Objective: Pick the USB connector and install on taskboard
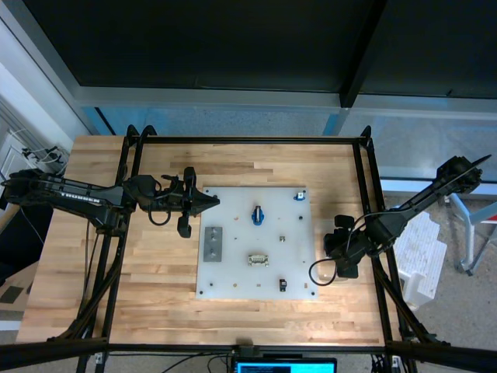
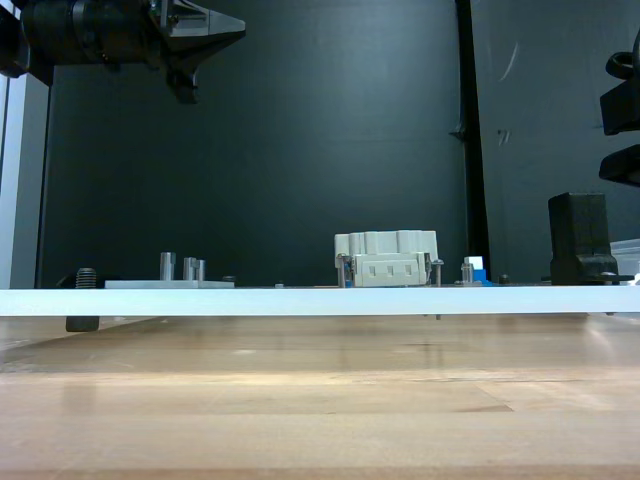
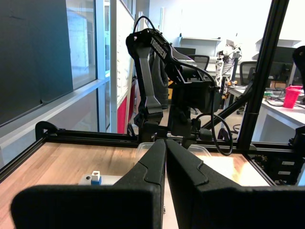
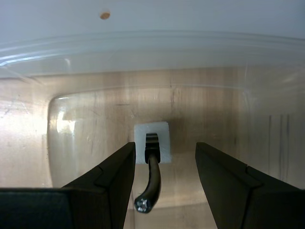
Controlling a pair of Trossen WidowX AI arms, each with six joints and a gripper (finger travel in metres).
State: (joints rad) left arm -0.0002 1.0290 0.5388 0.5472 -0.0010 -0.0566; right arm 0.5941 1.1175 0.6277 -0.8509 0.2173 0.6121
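Right gripper (image 4: 164, 145) spread over clear tray (image 4: 143, 43); left gripper (image 3: 165, 143) pinched together at taskboard (image 1: 233, 210) edge.
Only the right wrist view shows the USB connector (image 4: 152, 143) between its jaws.

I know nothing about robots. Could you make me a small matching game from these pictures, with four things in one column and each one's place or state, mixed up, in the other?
Things:
1. left end effector
2. right end effector
3. grey metal block
4. beige socket

Places or states:
A. open, above the clear tray
B. on the taskboard, near its left edge
C. shut, high up near the taskboard's far left corner
D. on the taskboard, about midway across, toward its near edge

Pairs: 1-C, 2-A, 3-B, 4-D
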